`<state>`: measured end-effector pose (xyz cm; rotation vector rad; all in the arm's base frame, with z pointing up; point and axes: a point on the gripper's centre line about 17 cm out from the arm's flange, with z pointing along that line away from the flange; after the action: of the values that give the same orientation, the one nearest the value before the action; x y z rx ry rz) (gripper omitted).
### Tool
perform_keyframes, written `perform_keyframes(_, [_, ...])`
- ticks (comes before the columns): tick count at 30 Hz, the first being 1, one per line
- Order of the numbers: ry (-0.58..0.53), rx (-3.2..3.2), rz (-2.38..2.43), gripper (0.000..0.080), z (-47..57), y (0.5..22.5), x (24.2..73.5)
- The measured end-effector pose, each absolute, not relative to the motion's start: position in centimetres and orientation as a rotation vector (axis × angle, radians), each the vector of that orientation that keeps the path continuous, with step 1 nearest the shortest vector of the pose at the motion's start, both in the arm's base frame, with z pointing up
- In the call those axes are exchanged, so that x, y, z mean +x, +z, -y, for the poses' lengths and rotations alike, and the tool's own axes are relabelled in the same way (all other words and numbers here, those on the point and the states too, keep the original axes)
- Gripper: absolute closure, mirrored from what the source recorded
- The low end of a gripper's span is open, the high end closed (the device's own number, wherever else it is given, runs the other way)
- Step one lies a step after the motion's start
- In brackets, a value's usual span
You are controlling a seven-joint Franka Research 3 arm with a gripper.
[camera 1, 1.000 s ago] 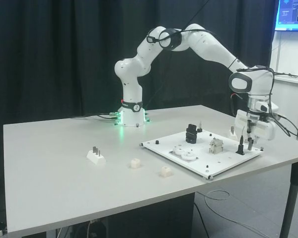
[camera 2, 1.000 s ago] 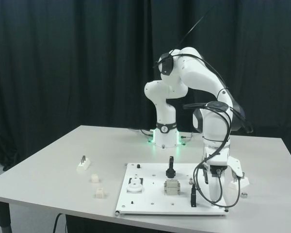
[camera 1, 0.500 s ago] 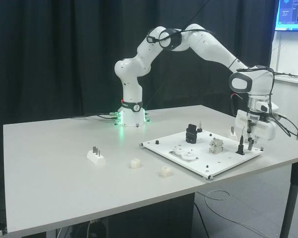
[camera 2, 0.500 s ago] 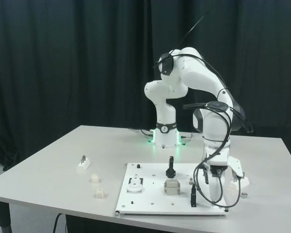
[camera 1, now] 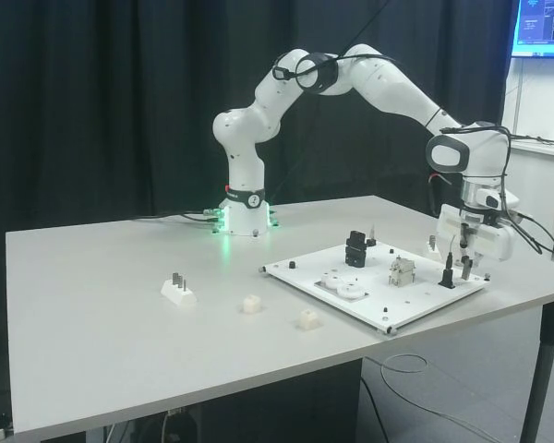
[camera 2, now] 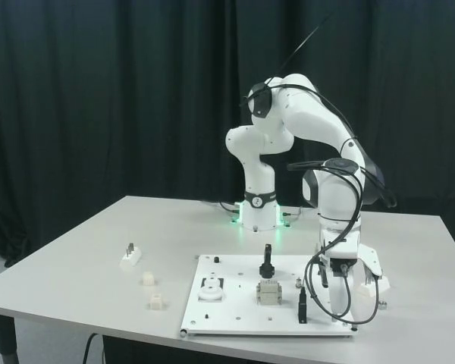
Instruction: Insert square peg 4.
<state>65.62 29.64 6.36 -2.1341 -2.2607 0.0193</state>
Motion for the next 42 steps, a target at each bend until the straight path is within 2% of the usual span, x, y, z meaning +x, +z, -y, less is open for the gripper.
perform_keyframes(23, [0.057, -2.108, 2.269, 0.0652, -29.46, 6.33, 64.93])
perform_keyframes(42, [0.048, -2.113, 2.25, 0.0652, -29.82, 6.32, 64.82])
